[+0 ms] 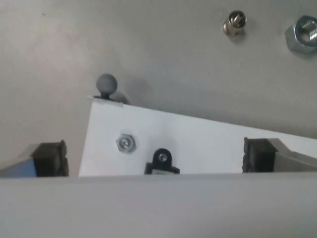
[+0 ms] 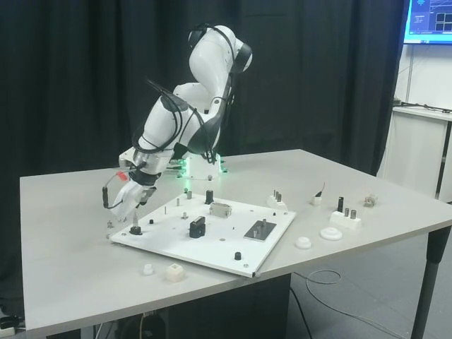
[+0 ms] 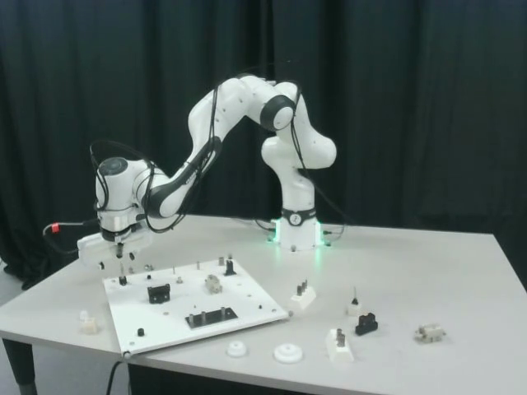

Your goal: Pick BNC.

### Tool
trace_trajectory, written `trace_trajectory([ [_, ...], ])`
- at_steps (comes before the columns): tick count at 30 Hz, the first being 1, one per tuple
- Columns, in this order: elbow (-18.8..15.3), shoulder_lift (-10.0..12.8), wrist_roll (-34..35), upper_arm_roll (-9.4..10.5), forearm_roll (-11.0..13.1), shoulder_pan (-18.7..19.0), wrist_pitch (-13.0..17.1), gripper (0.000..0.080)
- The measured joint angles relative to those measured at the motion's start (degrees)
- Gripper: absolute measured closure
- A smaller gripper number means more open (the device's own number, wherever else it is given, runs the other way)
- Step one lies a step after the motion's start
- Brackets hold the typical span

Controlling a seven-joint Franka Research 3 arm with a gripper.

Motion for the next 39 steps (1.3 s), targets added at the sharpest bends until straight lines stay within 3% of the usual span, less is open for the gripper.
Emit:
trace_trajectory([
  [28,0.75,-1.5,-1.79,-0.86,-0.19,-0.18,0.17,0.0003],
  [39,0.71,-2.55,-4.4,-0.42,-4.94,-0.59,1.64,0.0003],
])
